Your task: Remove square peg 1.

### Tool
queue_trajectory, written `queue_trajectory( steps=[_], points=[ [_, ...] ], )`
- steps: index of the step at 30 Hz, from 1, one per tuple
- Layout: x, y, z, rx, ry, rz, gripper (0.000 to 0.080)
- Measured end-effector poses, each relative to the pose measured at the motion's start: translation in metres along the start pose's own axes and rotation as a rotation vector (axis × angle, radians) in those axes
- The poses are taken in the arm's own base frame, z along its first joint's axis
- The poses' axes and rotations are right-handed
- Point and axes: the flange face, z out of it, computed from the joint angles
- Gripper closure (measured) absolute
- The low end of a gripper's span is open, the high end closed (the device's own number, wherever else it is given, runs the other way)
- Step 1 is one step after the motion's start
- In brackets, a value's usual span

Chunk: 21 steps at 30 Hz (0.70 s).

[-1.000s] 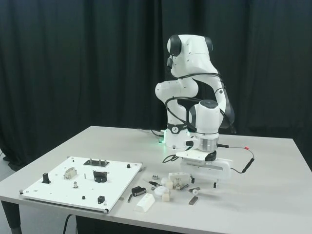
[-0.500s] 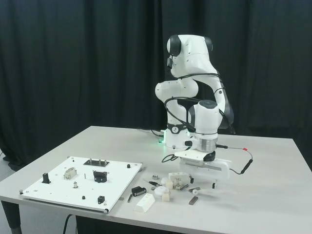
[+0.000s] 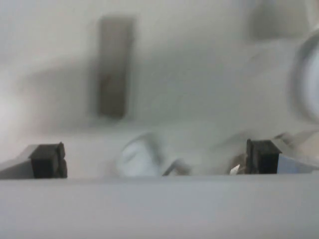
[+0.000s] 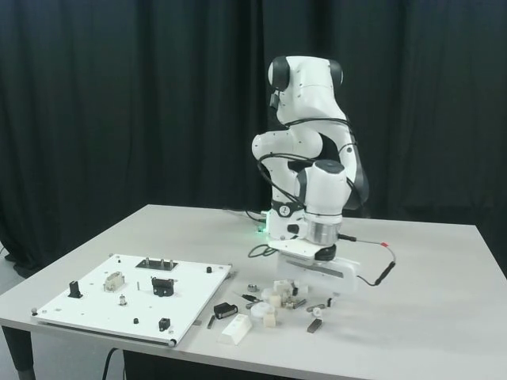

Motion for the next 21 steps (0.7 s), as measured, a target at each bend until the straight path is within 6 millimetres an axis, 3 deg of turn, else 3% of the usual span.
queue_trajectory(
  steps=[9, 21],
  points=[
    [0.053, 0.014, -0.017, -0.046, 0.069, 0.028, 0.0003],
    [0.129, 0.045, -0.055, -0.138, 0.107, 0.114, 0.0003]
  ],
)
